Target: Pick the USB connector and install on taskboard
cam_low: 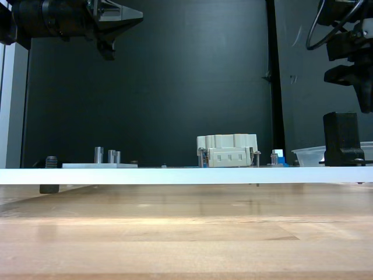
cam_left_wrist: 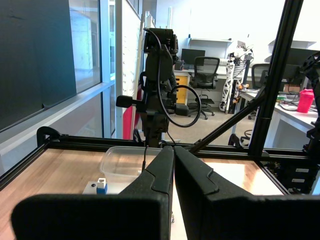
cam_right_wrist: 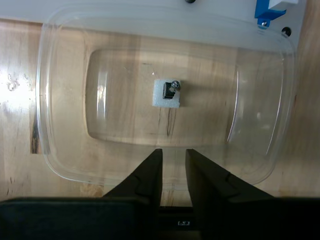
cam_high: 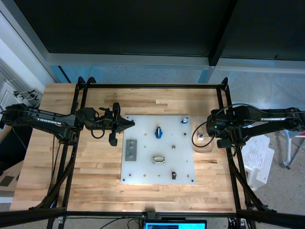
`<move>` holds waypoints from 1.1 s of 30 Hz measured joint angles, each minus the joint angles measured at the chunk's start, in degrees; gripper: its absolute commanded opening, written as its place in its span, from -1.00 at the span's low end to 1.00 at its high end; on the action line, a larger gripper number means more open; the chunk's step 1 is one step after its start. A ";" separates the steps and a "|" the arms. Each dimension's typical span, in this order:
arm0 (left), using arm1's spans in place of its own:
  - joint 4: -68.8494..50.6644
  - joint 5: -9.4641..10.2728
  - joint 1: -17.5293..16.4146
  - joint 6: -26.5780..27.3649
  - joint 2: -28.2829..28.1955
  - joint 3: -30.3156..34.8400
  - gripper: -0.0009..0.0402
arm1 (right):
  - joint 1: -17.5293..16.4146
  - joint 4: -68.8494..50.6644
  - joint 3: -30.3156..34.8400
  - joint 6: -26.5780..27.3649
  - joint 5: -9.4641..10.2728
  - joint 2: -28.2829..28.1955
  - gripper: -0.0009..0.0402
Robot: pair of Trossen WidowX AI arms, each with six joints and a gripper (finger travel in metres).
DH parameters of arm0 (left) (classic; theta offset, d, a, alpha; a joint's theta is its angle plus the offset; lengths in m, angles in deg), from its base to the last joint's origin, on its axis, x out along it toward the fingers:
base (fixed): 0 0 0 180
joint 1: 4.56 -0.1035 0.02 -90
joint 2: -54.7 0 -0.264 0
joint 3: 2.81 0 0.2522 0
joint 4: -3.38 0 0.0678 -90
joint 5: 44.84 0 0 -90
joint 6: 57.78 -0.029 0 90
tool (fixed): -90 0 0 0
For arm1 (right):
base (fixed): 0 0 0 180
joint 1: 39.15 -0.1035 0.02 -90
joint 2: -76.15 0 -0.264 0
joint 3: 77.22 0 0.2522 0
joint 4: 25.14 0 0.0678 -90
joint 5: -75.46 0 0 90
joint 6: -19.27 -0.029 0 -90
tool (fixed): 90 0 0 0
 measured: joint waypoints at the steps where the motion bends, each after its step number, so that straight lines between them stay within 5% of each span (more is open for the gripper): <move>1: 0.02 0.00 0.00 -0.02 0.02 -0.02 -0.96 | 0.00 0.00 0.00 0.00 -0.02 -0.57 -0.55; 13: 0.00 -0.02 0.00 0.00 0.00 -0.02 -0.96 | -0.07 6.25 -1.18 -1.09 1.51 -6.75 -0.39; 33: 0.02 0.00 0.00 0.00 0.00 -0.02 -0.96 | 0.66 12.94 -3.06 -1.03 -0.02 -16.11 -0.17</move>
